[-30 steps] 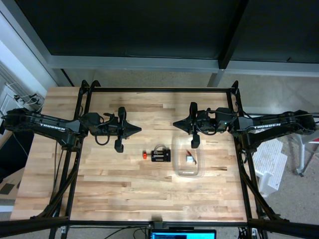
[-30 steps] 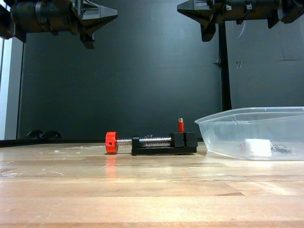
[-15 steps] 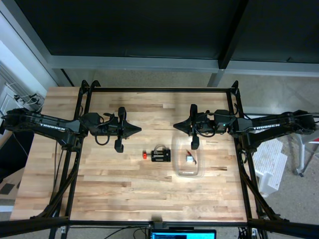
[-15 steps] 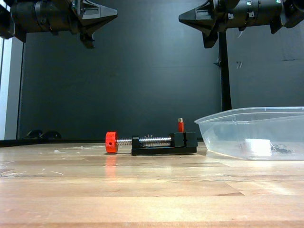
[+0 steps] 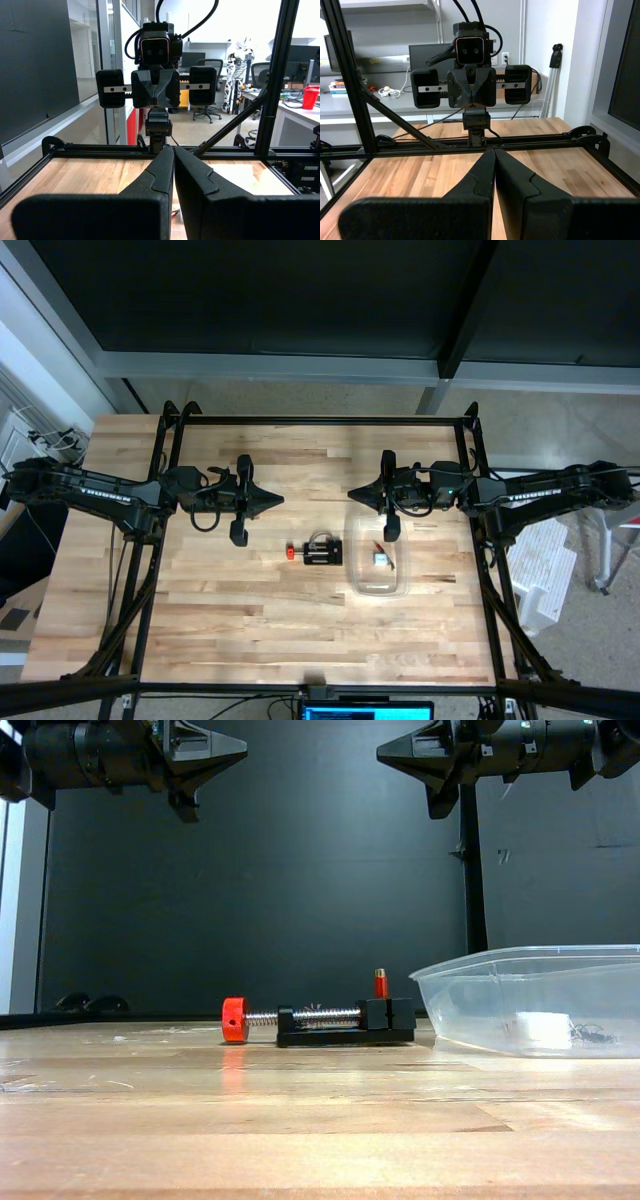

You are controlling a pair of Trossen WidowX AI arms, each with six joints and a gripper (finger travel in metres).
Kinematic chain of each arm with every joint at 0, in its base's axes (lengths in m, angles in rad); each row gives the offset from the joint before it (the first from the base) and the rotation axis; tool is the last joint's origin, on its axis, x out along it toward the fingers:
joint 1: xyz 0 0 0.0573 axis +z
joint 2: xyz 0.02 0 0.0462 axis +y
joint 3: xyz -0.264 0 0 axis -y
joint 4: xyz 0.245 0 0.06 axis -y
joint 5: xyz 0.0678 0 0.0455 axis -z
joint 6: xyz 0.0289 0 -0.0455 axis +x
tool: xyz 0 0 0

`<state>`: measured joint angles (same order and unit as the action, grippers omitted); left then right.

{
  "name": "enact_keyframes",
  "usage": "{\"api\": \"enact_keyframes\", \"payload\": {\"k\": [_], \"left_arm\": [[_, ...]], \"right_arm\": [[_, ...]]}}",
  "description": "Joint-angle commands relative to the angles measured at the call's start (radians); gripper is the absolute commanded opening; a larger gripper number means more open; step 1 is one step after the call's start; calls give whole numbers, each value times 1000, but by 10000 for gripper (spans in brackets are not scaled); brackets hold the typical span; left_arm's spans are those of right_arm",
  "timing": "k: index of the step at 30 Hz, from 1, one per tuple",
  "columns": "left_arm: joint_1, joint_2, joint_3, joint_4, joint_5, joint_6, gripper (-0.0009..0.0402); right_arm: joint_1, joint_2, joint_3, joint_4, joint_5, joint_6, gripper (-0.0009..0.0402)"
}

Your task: Remove the RCA connector from the receptacle and place in the container

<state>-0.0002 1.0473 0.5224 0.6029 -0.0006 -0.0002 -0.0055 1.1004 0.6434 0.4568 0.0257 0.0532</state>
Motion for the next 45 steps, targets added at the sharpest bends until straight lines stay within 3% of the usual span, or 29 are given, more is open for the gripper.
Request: {"api": "enact_keyframes", "payload": {"k": [1, 25, 32, 45], "left_arm": [[0, 0, 0, 0, 0, 0, 0], [0, 0, 0, 0, 0, 0, 0], [0, 0, 0, 0, 0, 0, 0], [0, 0, 0, 0, 0, 0, 0]], "right_arm": [[2, 1, 10, -6, 1, -7, 0], [6, 1, 17, -17, 8, -1, 0], [6, 1, 17, -17, -10, 2, 0], [6, 1, 17, -17, -11, 2, 0]]}}
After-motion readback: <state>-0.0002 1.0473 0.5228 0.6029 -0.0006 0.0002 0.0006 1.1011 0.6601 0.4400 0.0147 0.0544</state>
